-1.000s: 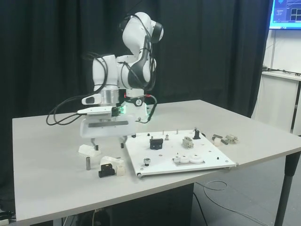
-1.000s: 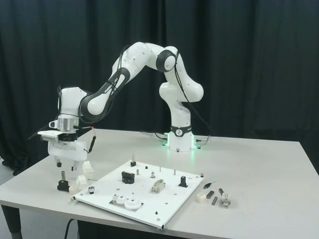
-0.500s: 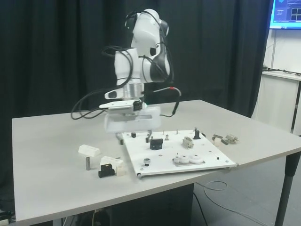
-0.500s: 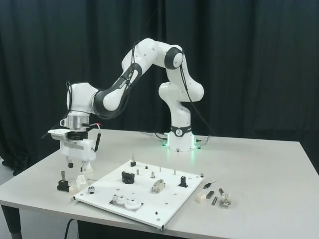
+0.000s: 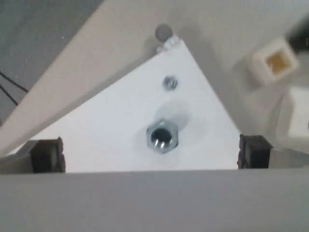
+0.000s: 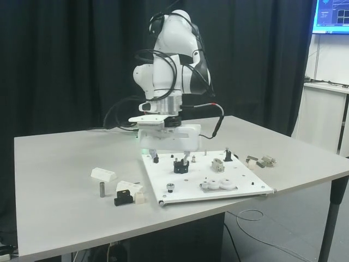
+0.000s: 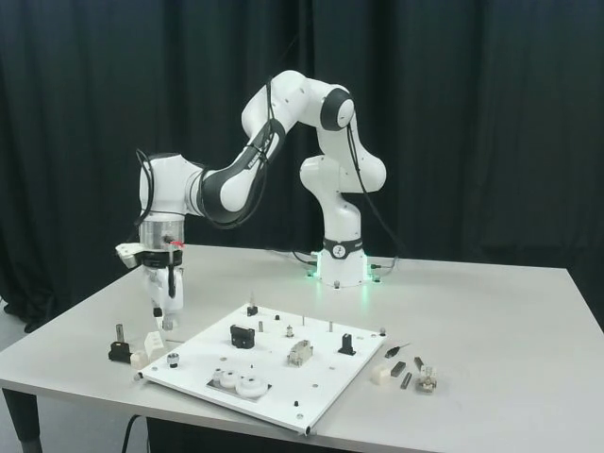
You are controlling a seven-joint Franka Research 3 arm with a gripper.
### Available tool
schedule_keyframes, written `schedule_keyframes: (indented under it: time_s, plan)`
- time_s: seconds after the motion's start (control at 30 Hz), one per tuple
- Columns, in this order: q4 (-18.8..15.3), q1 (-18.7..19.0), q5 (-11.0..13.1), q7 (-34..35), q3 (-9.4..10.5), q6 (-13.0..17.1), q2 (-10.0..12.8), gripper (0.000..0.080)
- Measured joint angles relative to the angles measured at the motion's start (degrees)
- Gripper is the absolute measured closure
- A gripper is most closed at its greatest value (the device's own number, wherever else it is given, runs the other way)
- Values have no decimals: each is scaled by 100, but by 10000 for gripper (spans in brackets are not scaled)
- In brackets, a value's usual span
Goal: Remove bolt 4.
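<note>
A hex-head bolt (image 5: 162, 137) stands in the white board (image 5: 106, 140) close to one corner, with a smaller nut (image 5: 169, 83) beside it. In the room views this bolt (image 6: 170, 188) (image 7: 173, 359) sits near the board's corner that faces the loose parts. My gripper (image 5: 150, 152) (image 6: 170, 159) (image 7: 162, 319) hovers above it, open, with one black fingertip (image 5: 47, 154) on each side of the bolt and nothing between them. The fingers are well above the board (image 6: 245, 174).
On the table beside that corner lie a white block (image 6: 103, 174), an upright grey pin (image 6: 101, 189) and a black piece with a white block (image 6: 130, 195). The board carries a black clamp (image 6: 180, 165), white gears (image 6: 219, 185) and small posts. Small loose parts (image 6: 262, 161) lie past its far side.
The arm has swung from above the loose parts on the table across to above the board's corner bolt. The gripper stayed open and empty.
</note>
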Motion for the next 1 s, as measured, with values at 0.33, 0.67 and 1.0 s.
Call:
schedule_keyframes:
  time_s: [0.33,0.67,1.0]
  plan:
    - [204,12,-391,1640,-11,-418,22,3]
    - [256,-10,-527,2776,-50,-528,127,3]
    - [262,-28,-515,3331,-89,-382,335,3]
